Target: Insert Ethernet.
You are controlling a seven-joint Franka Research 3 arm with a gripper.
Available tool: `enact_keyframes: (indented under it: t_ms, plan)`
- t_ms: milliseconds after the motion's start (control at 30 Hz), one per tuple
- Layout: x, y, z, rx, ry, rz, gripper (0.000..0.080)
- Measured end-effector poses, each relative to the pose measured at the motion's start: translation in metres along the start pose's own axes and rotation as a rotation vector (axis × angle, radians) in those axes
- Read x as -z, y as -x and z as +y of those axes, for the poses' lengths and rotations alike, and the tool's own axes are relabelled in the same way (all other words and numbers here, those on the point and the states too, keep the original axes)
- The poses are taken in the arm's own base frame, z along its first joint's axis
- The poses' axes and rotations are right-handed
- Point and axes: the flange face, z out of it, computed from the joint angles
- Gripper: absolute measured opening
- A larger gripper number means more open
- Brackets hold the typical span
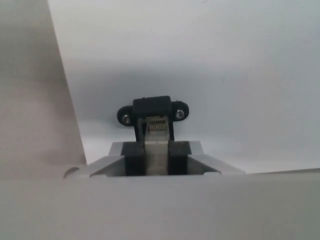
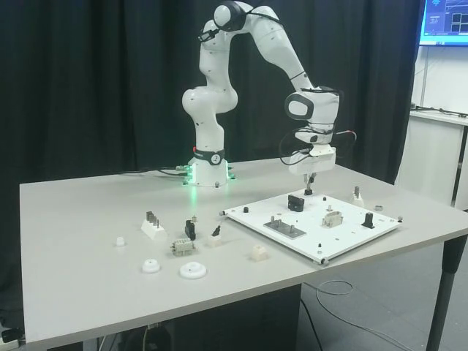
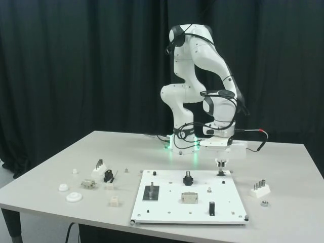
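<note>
Tool (image 1: 157, 156) grips Ethernet plug (image 1: 156, 134) above black socket (image 1: 152, 111).

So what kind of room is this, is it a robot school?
Probably a robotics lab. A white robot arm is bolted to a grey table, a white board holds small practice parts, and black curtains hang behind it.

White jointed arm (image 3: 195, 61), black cables, green-lit base (image 2: 207, 174).
</note>
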Motion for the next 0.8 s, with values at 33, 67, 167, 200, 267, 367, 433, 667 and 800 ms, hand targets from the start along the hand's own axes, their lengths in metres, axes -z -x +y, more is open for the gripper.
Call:
enact_keyframes:
  t_ms: [33, 67, 167, 200, 267, 367, 433, 667, 800]
  plan:
    - [0.0000, 0.0002, -0.0001, 0.001, 0.000, 0.000, 0.0091]
    - [0.0000, 0.0005, -0.0002, 0.001, 0.000, 0.000, 0.0091]
    - [-0.0004, 0.0018, -0.0006, 0.004, 0.001, 0.000, 0.0091]
    - [-0.0009, 0.0026, -0.0006, 0.005, 0.003, -0.001, 0.0091]
    - [-0.0013, 0.0033, -0.0008, 0.007, 0.003, -0.002, 0.0091]
    - [-0.0013, 0.0034, -0.0009, 0.008, 0.003, -0.002, 0.0091]
    - [-0.0014, 0.0035, -0.0009, 0.008, 0.004, -0.002, 0.0091]
    - [-0.0018, 0.0029, -0.0008, 0.021, 0.003, -0.001, 0.0091]
    - [-0.0033, 0.0016, -0.0011, 0.034, 0.000, 0.000, 0.0091]
